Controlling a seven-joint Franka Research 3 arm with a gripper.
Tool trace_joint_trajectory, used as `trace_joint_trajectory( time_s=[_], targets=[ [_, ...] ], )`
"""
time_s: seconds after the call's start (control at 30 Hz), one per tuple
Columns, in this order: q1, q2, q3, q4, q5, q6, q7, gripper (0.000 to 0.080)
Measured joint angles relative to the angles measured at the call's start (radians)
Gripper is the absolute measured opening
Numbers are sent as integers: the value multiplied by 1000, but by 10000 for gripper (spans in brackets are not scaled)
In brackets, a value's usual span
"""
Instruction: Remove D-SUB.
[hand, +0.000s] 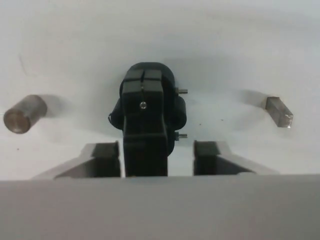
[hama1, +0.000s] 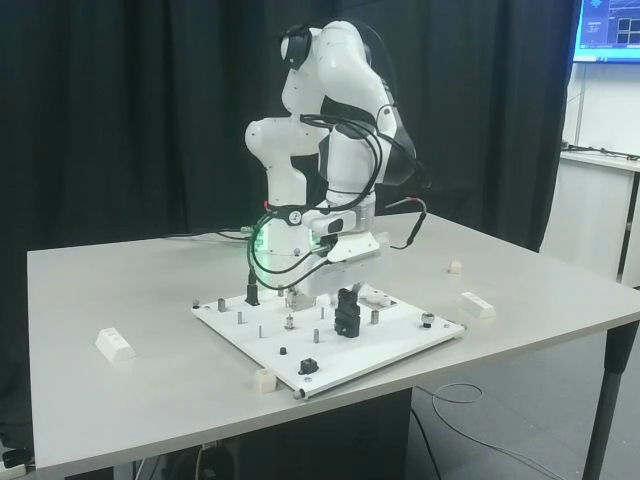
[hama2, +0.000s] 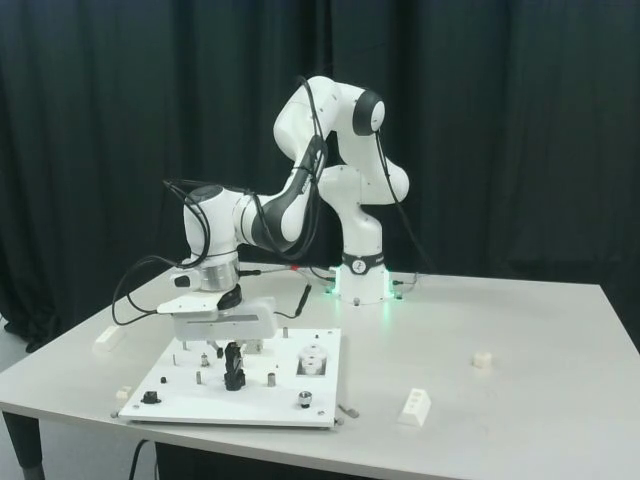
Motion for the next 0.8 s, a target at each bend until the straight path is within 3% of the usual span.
trace_joint_trajectory(
  time_s=[0.03,0.07,0.23,0.27,0.8],
  targets=[
    [0,0,0,0,4,-1,-2,582],
    [0,0,0,1,8,-1,-4,240],
    [0,0,1,8,18,-17,-12,240],
    [0,0,1,11,18,-20,-12,154],
    [0,-2,0,93,17,-123,-15,155]
  ],
)
